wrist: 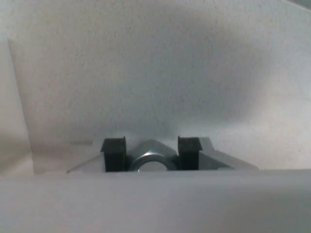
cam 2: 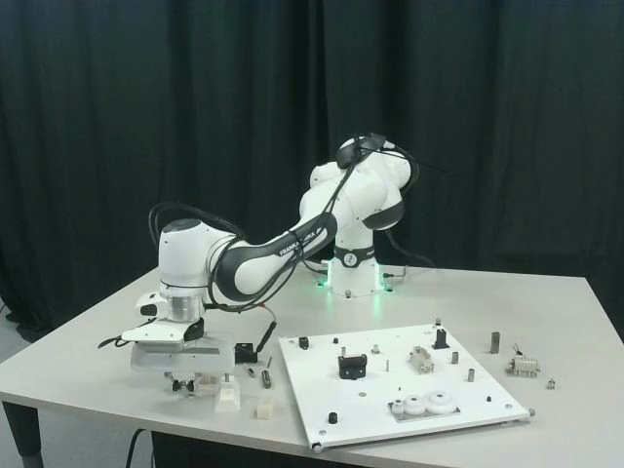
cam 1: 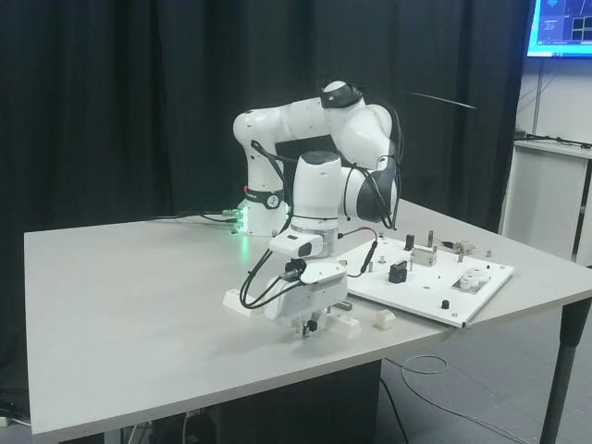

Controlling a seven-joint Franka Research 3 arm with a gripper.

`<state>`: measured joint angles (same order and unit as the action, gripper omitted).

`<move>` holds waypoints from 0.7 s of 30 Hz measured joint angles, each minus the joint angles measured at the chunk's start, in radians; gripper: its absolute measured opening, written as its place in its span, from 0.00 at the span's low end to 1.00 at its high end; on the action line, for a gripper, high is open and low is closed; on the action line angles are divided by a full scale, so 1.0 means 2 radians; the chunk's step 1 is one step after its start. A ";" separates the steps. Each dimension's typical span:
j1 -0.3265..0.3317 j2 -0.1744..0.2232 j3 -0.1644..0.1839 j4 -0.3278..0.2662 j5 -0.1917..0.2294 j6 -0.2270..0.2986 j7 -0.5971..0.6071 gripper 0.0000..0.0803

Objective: Place bolt 4.

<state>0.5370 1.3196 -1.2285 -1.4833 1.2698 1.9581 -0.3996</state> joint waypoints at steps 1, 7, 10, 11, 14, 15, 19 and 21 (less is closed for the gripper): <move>-0.002 0.000 0.002 0.002 0.000 0.000 0.001 0.28; -0.009 0.000 0.008 0.010 0.000 0.001 0.004 0.28; -0.012 0.000 0.011 0.013 -0.001 0.001 0.005 0.28; -0.013 0.000 0.012 0.014 -0.001 0.001 0.005 0.28; -0.016 0.000 0.015 0.017 -0.001 0.001 0.008 0.28; -0.017 0.000 0.015 0.018 -0.001 0.001 0.008 0.28; -0.020 0.000 0.017 0.023 -0.004 0.001 0.008 0.28; -0.021 0.000 0.017 0.025 -0.006 0.001 0.008 0.28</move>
<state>0.4942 1.3192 -1.1937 -1.4338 1.2585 1.9599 -0.3828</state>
